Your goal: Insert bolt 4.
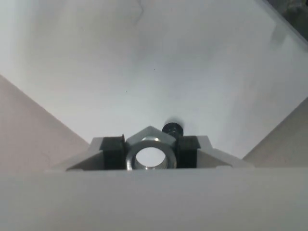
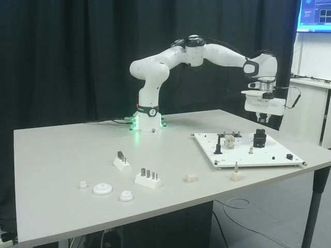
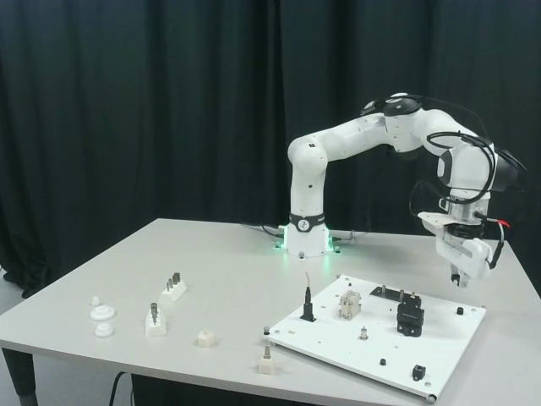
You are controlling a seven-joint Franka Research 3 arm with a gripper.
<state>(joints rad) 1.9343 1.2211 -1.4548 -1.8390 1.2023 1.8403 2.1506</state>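
In the wrist view my gripper [image 1: 151, 153] is shut on a grey metal bolt [image 1: 150, 136] with a hexagonal head, pinched between the two black pads [image 1: 113, 151]. Below it lies the white assembly board [image 1: 144, 72], with a small black fitting [image 1: 172, 128] just beyond the bolt. In the room views the gripper [image 2: 264, 120] [image 3: 457, 282] hangs above the far right part of the board [image 2: 279, 161] [image 3: 338, 342], apart from it. The bolt itself is too small to make out there.
On the board stand a black block [image 2: 259, 138] [image 3: 409, 316], a thin black post [image 3: 308, 304] and a small white part [image 3: 348, 304]. Two white bolt holders [image 2: 122, 161] [image 2: 148, 178], white gears [image 2: 102, 189] and small white blocks [image 2: 191, 177] [image 2: 236, 175] lie on the grey table.
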